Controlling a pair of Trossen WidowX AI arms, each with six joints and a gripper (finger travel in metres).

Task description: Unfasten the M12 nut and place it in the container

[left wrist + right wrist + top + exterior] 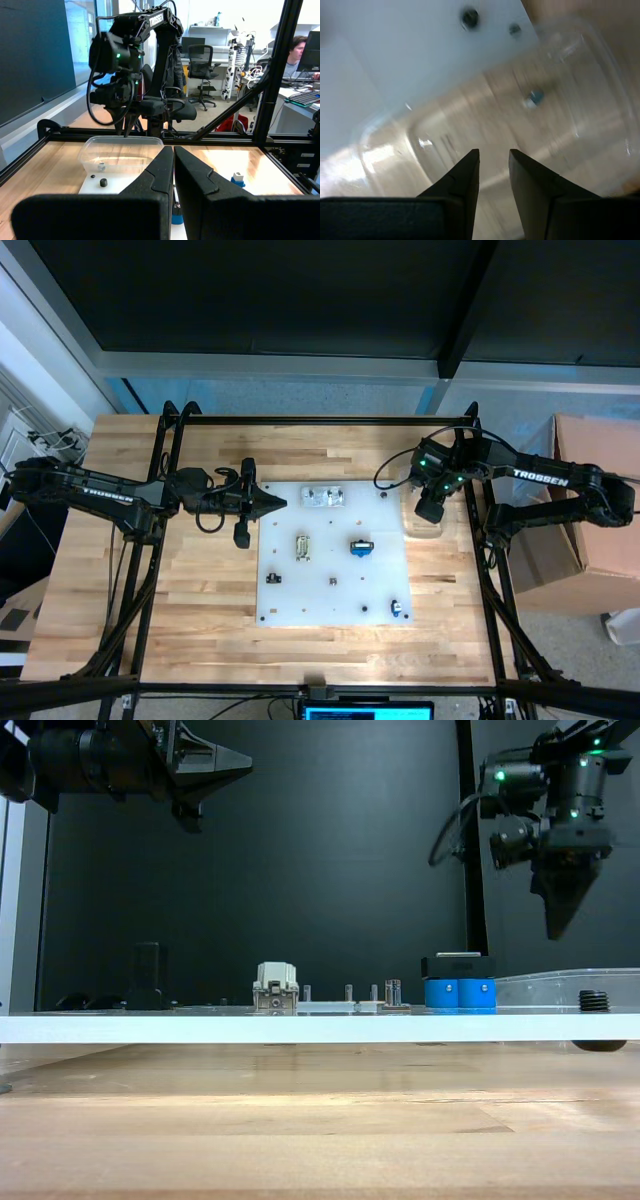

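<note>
Nut (101, 165): small and silver, lying free on the floor of the container (122, 140), off its stud and touching neither claw. The right wrist view shows it as a small blurred speck inside the clear walls.
Stud (594, 1002): short, black and upright on the board near its near right edge. Its ribs are bare, with nothing on top.
Container: clear plastic tub just beside the right edge of the board, resting on the worktop (150, 590).
Right claw (493, 152): hangs above the container, pointing down into it and well above its floor. A narrow gap shows between the two fingers, with nothing in it.
Left claw (281, 504): held high over the left edge of the board and pointing level toward the right arm. Its fingers are pressed together and grip nothing.
Board (300, 600): white and flat, at the middle of the worktop between the two arms.
Other parts on the board: a blue block with a black cap (459, 982) and a grey plug housing (275, 990), both apart from the stud.
</note>
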